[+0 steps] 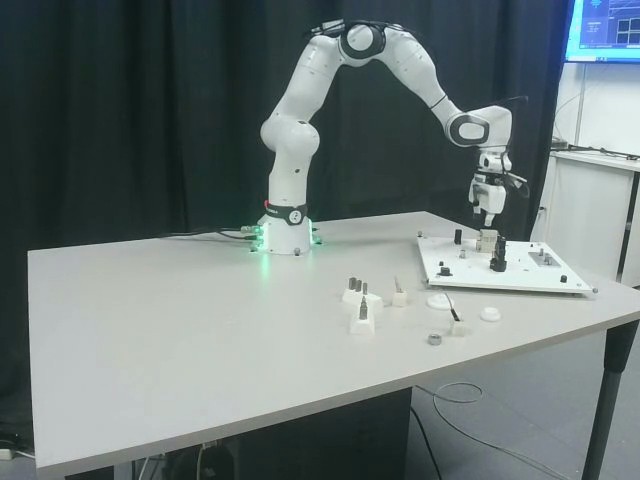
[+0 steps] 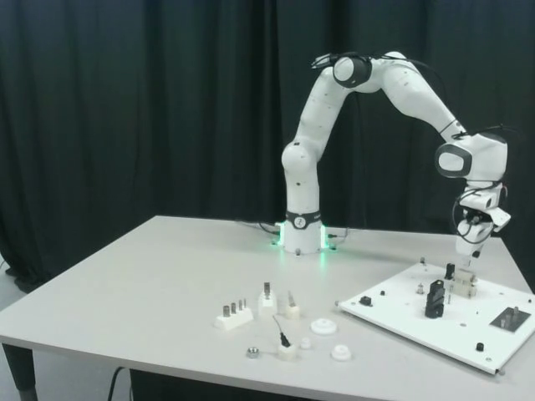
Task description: Insert waterproof.
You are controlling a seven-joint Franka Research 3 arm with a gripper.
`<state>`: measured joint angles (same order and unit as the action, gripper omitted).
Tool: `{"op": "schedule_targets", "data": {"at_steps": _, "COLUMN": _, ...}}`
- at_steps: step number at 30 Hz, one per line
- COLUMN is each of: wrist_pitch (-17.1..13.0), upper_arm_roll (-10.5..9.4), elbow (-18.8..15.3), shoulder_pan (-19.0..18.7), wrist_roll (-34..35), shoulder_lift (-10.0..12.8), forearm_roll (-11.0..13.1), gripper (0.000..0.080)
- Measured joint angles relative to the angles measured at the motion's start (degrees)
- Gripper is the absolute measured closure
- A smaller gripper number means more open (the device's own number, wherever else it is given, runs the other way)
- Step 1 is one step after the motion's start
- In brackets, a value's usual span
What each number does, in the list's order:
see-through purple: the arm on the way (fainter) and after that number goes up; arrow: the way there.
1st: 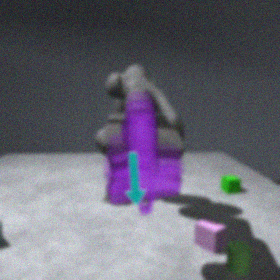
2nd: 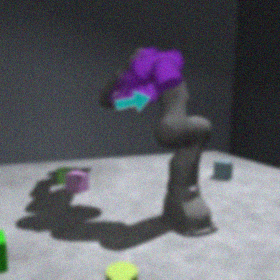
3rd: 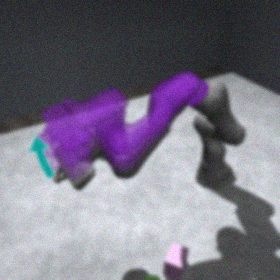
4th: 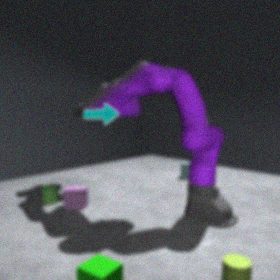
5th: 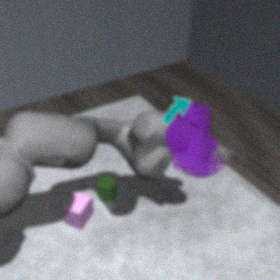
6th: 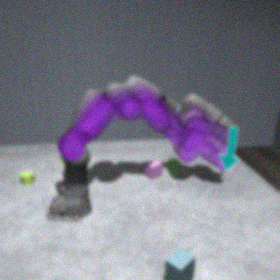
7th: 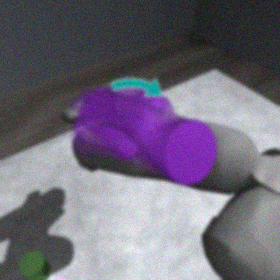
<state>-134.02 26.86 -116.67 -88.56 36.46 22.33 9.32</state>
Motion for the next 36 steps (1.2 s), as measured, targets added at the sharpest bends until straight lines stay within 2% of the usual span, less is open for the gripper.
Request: {"op": "schedule_targets", "data": {"at_steps": 36, "wrist_pitch": -2.1, "upper_arm_roll": 1.10, "elbow": 0.0, "shoulder_pan": -1.5, "wrist_roll": 0.0, "shoulder_lift": 1.8, "forearm_roll": 0.4, "gripper": 0.0003}}
